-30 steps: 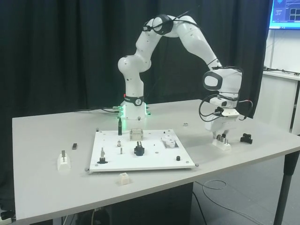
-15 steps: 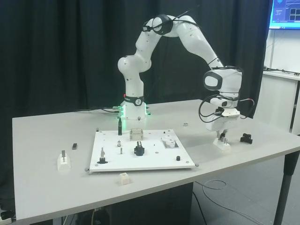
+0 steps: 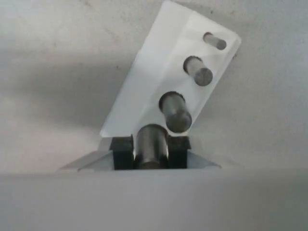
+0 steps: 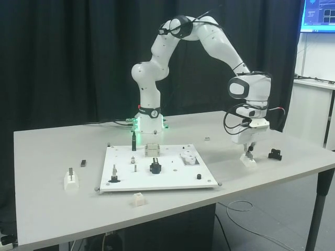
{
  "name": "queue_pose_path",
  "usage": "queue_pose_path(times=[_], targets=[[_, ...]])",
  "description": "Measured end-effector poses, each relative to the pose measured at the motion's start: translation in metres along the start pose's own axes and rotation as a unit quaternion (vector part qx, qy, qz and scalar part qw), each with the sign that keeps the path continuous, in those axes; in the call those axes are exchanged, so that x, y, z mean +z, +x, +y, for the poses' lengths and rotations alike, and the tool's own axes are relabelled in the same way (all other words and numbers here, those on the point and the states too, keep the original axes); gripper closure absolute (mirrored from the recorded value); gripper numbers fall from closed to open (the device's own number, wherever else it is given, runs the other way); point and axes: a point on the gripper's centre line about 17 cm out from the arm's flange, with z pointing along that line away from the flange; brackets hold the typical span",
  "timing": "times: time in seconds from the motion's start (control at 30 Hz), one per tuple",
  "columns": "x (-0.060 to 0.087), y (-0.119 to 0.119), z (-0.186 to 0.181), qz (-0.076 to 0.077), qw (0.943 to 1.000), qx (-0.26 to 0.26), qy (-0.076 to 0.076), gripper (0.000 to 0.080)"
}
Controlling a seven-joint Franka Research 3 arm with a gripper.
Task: Pick round peg 4.
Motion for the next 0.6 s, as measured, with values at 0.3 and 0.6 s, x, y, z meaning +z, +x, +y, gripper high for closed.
queue_pose_path(times=[0.3, 0.6], targets=[[-0.029, -0.001, -0.002, 0.0, 1.0, 0.001, 0.005, 0.0656], [-0.052, -0.001, -0.003, 0.003, 0.9999, 0.001, 0.01, 0.0656]])
